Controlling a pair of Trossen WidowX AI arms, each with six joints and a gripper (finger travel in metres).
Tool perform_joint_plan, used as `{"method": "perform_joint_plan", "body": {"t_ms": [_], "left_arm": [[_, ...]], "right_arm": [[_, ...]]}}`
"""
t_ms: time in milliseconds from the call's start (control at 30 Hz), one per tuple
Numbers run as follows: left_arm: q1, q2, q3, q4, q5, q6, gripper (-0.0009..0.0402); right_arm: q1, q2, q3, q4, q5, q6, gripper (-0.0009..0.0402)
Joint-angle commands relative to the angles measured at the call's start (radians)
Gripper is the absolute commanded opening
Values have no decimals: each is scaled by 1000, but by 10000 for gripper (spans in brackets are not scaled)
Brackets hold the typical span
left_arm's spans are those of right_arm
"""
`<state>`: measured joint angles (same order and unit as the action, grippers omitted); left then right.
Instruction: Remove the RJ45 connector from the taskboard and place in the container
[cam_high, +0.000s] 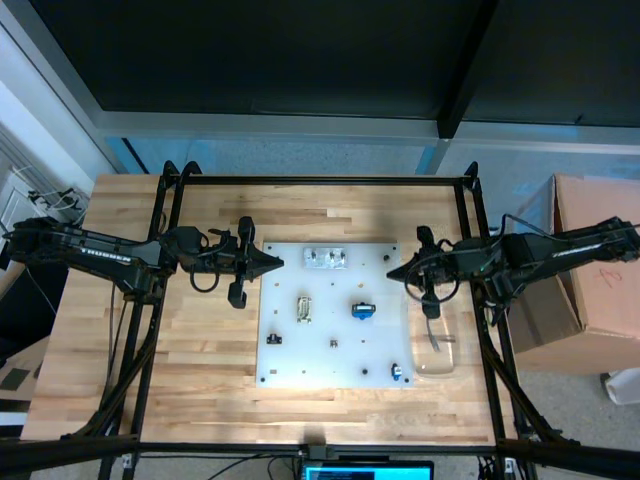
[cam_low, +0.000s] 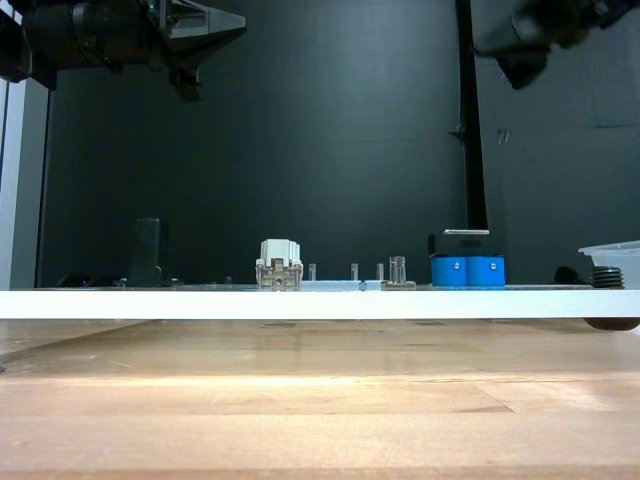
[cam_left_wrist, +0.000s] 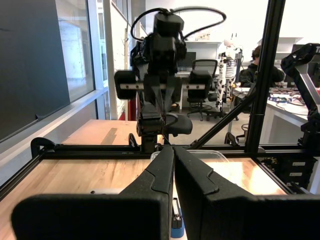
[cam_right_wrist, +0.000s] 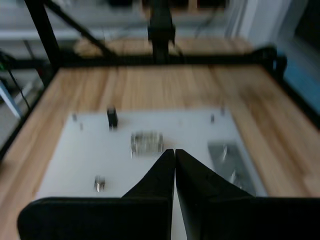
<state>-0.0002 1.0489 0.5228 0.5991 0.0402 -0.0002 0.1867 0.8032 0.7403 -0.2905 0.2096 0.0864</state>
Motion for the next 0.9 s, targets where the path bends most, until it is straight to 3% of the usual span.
{"method": "perform_joint_plan", "body": {"t_ms": [33,167,367,567,900], "left_arm": [[0,0,0,0,0,0,0],[0,0,0,0,0,0,0],[0,0,0,0,0,0,0],[0,0,0,0,0,0,0],[0,0,0,0,0,0,0]], "right_arm": [[-69,-3,-20,119,-72,-57,-2],[-191,-3,-76,314,-248,-63,0],[-305,-3,-175,516,-347,-45,0],[-311,-3,-247,610,-335,-39,0],[-311,-3,-257,618,-333,-35,0]]}}
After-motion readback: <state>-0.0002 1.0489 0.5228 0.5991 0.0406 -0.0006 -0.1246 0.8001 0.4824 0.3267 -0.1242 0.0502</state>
